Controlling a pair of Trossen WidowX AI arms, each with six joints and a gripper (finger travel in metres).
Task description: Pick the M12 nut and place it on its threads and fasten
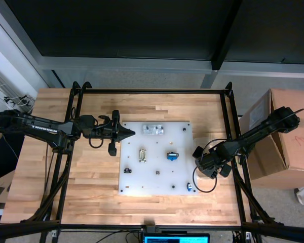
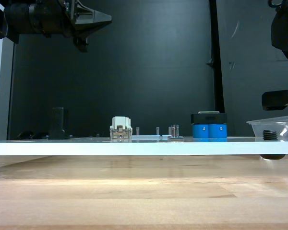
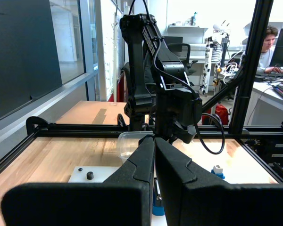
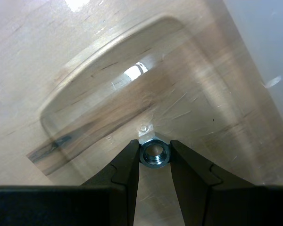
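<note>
Clear tray [image 4: 96, 96]: right gripper [image 4: 154, 156] pinches nut [image 4: 154, 154]; left gripper [image 1: 130, 133] over board [image 1: 142, 178] edge

Both arms are showing matte black throughout; left arm [image 1: 20, 123] is carrying white lettering [image 1: 41, 128] along one link; right arm [image 1: 266, 127] is trailing a looped black cable [image 1: 205, 190]; left gripper [image 3: 154, 139] and right gripper [image 4: 154, 147] are presenting tapered, wedge-shaped fingers [image 4: 126, 170].

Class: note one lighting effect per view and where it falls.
Right wrist view: glare on the tray floor, beyond the right gripper, shut on the nut there. Left wrist view: bright room behind the dark, shut left gripper. Low view: black backdrop; bare stud dark against the tray. High view: even light; left gripper over the board's left edge.
</note>
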